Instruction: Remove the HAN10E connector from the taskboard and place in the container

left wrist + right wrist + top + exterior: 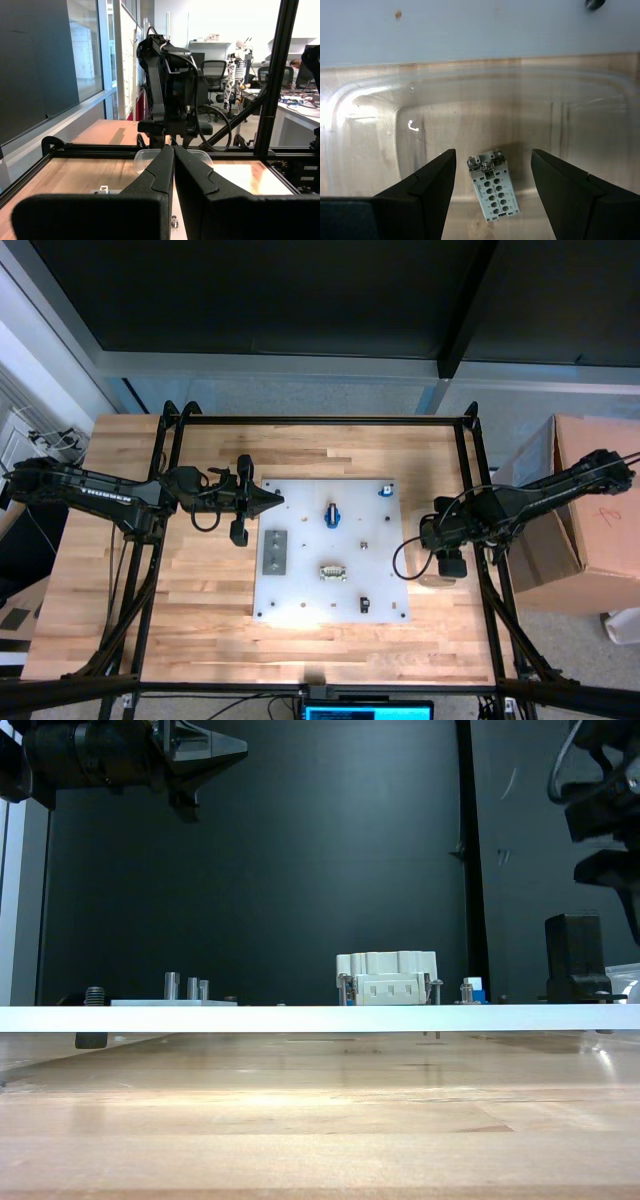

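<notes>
HAN10E connector [492, 187] lying free and askew inside clear container [370, 100], right gripper [493, 152] directly above with fingers apart, left gripper [173, 147] fingers together, raised by taskboard [300, 590] left edge

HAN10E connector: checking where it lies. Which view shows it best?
Right wrist view: HAN10E connector lies free in the container, below the open right end effector. High view: that end effector hides it. Low, left wrist: unseen; shut left end effector hovers by the taskboard.
</notes>
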